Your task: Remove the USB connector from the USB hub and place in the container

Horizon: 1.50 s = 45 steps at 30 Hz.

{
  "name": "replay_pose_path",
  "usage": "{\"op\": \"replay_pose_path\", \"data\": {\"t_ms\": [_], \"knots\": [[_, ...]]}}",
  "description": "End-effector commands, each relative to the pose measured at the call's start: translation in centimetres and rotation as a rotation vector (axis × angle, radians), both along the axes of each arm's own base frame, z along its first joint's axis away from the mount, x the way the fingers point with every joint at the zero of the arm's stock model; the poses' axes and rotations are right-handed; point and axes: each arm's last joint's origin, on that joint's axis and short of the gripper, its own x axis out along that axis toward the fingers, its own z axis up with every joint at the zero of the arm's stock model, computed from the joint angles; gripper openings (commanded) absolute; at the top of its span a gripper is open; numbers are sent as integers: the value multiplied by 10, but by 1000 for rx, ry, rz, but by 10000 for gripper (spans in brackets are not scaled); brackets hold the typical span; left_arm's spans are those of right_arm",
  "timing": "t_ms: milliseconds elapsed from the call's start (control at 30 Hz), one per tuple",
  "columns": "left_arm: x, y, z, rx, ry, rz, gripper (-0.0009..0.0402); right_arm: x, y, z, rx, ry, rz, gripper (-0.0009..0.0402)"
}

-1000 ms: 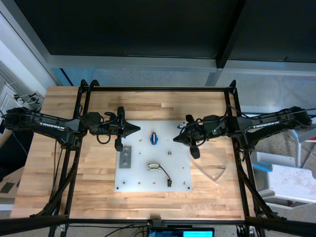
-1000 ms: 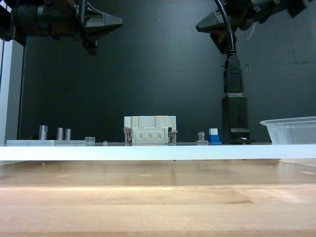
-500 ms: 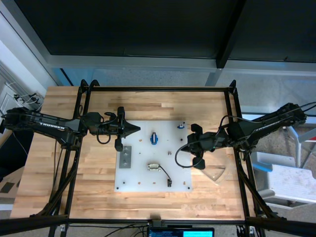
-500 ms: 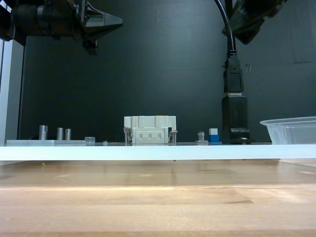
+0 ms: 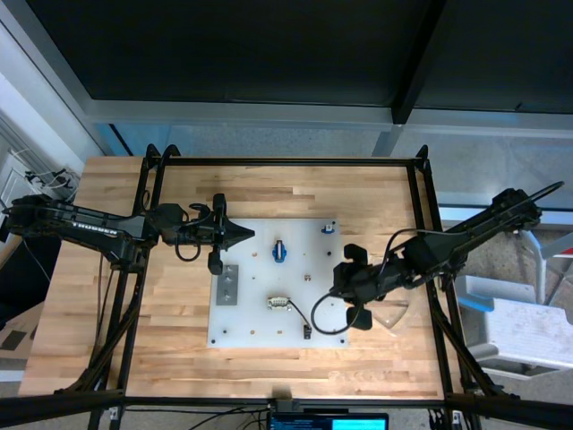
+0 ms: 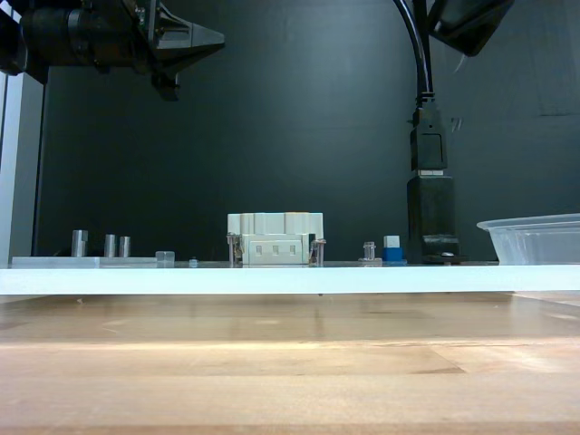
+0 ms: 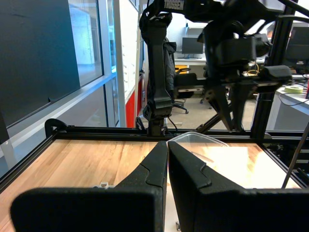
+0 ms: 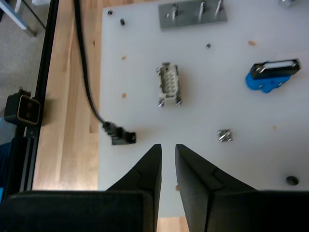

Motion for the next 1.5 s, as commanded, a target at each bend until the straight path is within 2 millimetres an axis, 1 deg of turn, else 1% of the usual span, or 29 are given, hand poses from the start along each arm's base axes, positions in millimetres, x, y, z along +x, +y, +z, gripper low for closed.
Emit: {"op": "replay_pose_path", "data": {"t_ms": [33,367,567,1033,1500], "knots": [[0,0,0,0,0,0,1,4,9,-1,-5,22,-9,53],[0,0,0,0,0,0,1,14,31,-9,-1,60,5,110],[0,0,0,0,0,0,1,17,42,-19,-21,74,2,127],[0,0,0,0,0,0,1,32,63,-41,-20,65,-7,130],[0,0,0,0,0,0,1,45,74,-59,-31,52,-23,130]]}}
